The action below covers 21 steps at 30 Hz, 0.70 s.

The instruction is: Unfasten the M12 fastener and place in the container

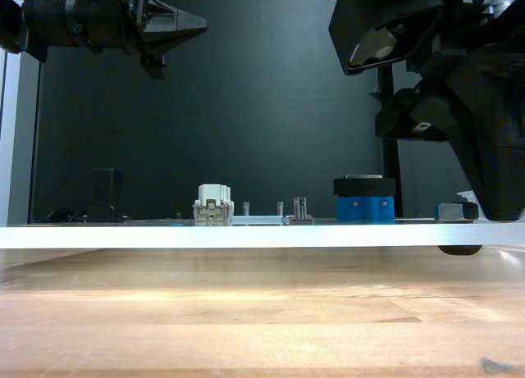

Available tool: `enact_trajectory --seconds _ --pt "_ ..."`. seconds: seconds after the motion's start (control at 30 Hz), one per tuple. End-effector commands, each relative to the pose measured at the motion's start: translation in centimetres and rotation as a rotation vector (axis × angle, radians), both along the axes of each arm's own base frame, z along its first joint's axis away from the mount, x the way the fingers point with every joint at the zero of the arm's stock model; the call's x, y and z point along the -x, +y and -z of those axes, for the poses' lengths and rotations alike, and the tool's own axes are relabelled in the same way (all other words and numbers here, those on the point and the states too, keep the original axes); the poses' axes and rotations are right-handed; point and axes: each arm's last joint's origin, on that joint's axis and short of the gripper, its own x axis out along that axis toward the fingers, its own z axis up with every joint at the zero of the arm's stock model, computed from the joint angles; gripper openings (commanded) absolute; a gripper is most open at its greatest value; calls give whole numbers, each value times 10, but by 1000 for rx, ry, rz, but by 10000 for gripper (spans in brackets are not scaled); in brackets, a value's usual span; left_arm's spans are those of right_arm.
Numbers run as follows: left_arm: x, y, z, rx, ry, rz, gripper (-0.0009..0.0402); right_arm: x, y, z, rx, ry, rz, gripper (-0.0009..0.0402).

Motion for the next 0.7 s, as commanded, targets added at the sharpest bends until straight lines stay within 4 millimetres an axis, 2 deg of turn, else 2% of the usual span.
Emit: enact_trajectory --seconds 0.03,0.7 --pt "0 0 0 0 0 0 0 0 0 0 8 -6 5 0" --pt "0 0 0 0 0 0 0 1 -1 -2 29 -12 28 0"
